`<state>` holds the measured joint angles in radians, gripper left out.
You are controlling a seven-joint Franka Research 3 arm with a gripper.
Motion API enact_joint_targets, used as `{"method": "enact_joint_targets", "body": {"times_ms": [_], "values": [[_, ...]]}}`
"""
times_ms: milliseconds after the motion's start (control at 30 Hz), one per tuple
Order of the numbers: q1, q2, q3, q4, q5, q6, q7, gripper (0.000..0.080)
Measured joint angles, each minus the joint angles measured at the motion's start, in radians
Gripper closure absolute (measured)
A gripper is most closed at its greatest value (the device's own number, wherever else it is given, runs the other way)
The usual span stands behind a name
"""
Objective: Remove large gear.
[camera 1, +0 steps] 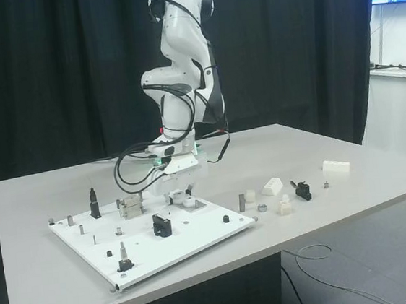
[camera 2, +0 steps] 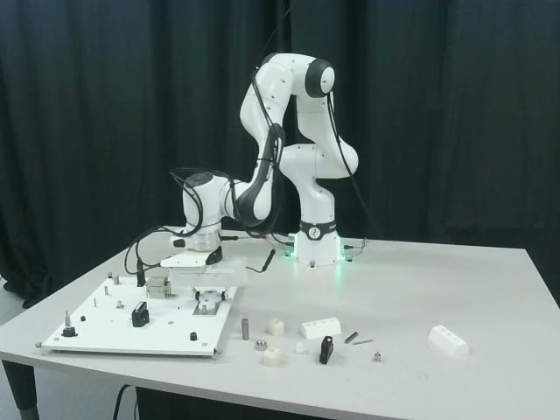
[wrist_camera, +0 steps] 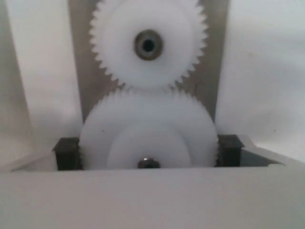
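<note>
In the wrist view two white gears mesh on a grey plate (wrist_camera: 81,71). The nearer, larger-looking gear (wrist_camera: 148,129) has a raised hub and a dark shaft end at its centre. My gripper (wrist_camera: 148,152) straddles it, and the black fingertips (wrist_camera: 66,152) touch its teeth on both sides. The second gear (wrist_camera: 148,45) lies just beyond, free of the fingers. From the room views the gripper (camera 1: 180,192) (camera 2: 206,293) is down low over the white board (camera 1: 198,240), where the gear itself is mostly hidden.
The white board (camera 2: 114,337) carries black fixtures (camera 1: 160,225), pegs and a grey block (camera 1: 131,205). Beside it on the table lie small white parts (camera 1: 272,186), a grey cylinder (camera 2: 246,328), a black piece (camera 2: 325,350) and a white block (camera 2: 447,339).
</note>
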<state>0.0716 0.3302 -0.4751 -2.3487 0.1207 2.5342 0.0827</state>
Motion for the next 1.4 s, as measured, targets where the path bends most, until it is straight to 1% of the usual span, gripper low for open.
{"method": "enact_joint_targets", "body": {"times_ms": [33,67,100,533,1400], "values": [[0.0,0.0,0.0,0.0,0.003,0.0,0.0,0.0116],[0.0,0.0,0.0,0.0,0.006,0.0,0.0,0.0116],[0.0,0.0,0.0,0.0,0.008,0.0,0.0,0.0205],[0.0,0.0,-0.001,0.0,0.012,-0.001,0.0,0.0204],[0.0,-0.001,-0.005,0.01,0.012,-0.025,0.001,0.0206]]}}
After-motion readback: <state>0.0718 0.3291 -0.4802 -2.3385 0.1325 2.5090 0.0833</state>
